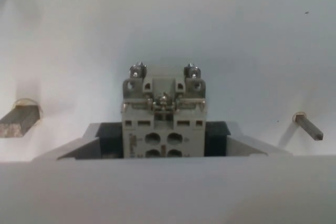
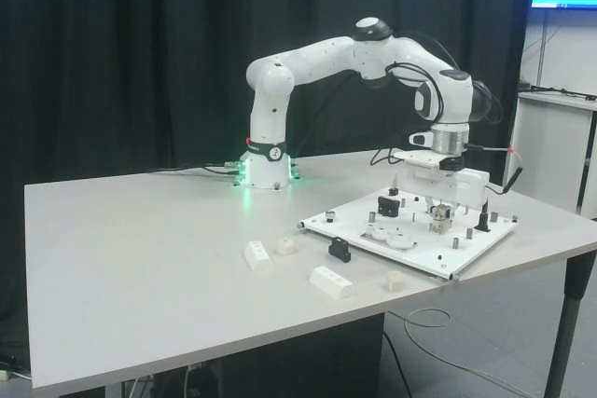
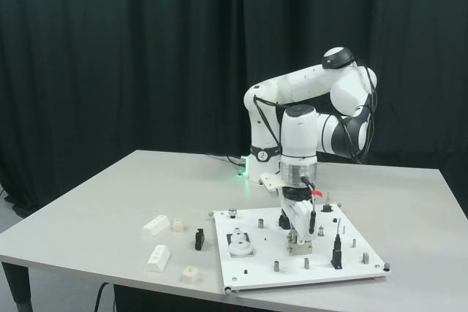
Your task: Remove waterproof.
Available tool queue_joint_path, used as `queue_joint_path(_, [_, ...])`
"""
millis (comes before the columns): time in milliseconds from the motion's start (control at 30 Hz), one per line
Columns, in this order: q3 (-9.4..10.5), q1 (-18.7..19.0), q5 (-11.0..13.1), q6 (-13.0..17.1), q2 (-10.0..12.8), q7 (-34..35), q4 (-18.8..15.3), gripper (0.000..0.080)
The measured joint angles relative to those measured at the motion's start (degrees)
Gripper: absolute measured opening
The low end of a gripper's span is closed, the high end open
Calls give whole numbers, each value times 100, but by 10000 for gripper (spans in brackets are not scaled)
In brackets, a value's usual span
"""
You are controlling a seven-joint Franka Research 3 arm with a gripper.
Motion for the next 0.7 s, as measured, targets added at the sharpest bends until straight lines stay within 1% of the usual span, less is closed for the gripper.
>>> queue_joint_path(267, [-15, 2, -33, -22, -18, -13, -1, 314])
queue_joint_path(400, [-23, 2, -114, -71, -18, -119, -14, 314])
queue_joint_path(700, [-21, 3, -113, -82, -19, -135, -23, 314])
